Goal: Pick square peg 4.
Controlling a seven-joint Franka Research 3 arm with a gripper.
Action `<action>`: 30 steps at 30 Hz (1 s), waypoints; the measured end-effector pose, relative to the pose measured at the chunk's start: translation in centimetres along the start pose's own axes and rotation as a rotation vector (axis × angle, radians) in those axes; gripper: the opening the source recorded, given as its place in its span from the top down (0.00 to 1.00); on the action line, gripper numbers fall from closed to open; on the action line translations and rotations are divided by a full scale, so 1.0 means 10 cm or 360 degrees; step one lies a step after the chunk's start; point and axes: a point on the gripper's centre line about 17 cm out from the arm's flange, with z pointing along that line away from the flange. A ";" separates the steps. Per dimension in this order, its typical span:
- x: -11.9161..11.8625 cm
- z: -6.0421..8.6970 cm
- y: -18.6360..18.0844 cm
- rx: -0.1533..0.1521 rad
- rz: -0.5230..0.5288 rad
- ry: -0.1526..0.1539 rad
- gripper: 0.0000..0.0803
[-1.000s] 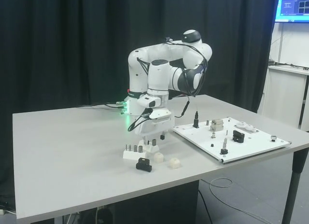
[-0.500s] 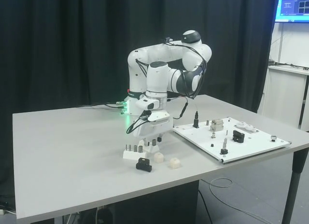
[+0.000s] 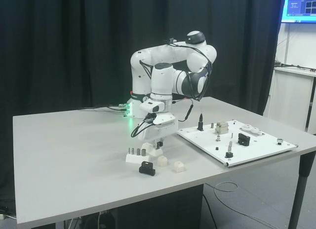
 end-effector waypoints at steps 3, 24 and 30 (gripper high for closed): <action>-0.01 0.00 0.00 -0.0001 -0.0001 -0.0005 0.60; -0.01 -0.35 -0.01 0.0042 -0.0013 -0.0024 0.81; 0.01 -0.53 -0.01 0.0050 -0.0020 -0.0037 0.81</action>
